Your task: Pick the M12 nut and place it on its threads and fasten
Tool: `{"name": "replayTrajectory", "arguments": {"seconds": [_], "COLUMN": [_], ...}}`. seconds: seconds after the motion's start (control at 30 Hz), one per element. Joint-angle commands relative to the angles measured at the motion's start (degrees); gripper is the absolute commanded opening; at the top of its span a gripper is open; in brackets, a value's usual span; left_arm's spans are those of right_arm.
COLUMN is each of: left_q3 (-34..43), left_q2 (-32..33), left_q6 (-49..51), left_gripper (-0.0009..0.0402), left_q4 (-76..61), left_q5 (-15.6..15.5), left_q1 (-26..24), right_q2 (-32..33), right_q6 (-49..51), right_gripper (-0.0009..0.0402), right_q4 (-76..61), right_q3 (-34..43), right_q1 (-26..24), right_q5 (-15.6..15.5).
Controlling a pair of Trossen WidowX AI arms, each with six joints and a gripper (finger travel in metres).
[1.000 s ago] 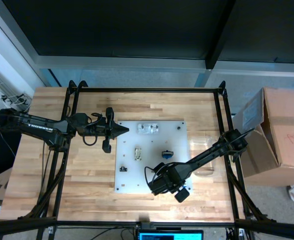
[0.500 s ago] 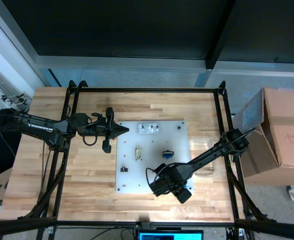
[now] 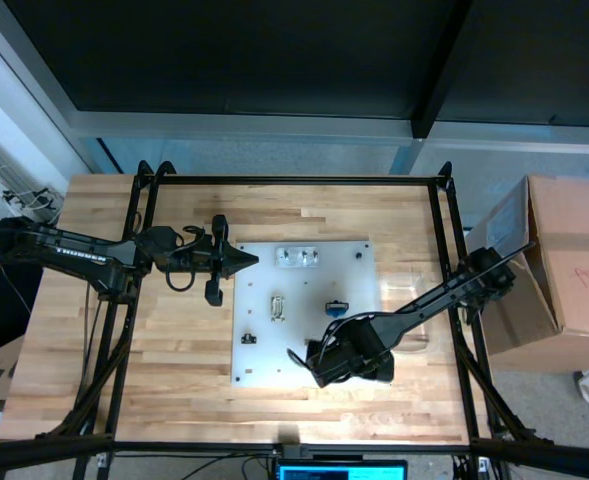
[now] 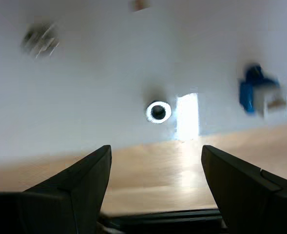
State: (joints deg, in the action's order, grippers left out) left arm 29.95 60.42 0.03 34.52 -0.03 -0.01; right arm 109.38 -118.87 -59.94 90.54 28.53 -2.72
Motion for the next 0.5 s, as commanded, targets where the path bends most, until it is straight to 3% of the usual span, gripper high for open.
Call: {"name": "replayTrajectory", "arguments": {"seconds": [0.03,0.17,0.3,0.5], "left_q3": [0.00,0.00,0.00,0.00], "left_q2": [0.02,0.02,0.02,0.02], "left_q6": [0.00,0.00,0.00,-0.02], "left_gripper": [0.0000,0.0000,0.0000,0.0000], "left_q4": [0.02,0.00,0.00,0.00], "left_q5": [0.02,0.02,0.02,0.02], "left_q1": [0.00,0.00,0.00,0.00], "right_q2": [-0.44,-0.31,-0.31,-0.33], "right_q6": [17.18,37.13,64.35,74.10], "right_gripper": [0.0260,0.0259,0.0259,0.0260], "right_q4": [1.29,1.31,2.27,4.26], "right_q3": [0.02,0.02,0.02,0.02], "right_q1": [0.09,0.28,0.42,0.37], "right_q5": [-0.44,-0.42,-0.33,-0.24]}}
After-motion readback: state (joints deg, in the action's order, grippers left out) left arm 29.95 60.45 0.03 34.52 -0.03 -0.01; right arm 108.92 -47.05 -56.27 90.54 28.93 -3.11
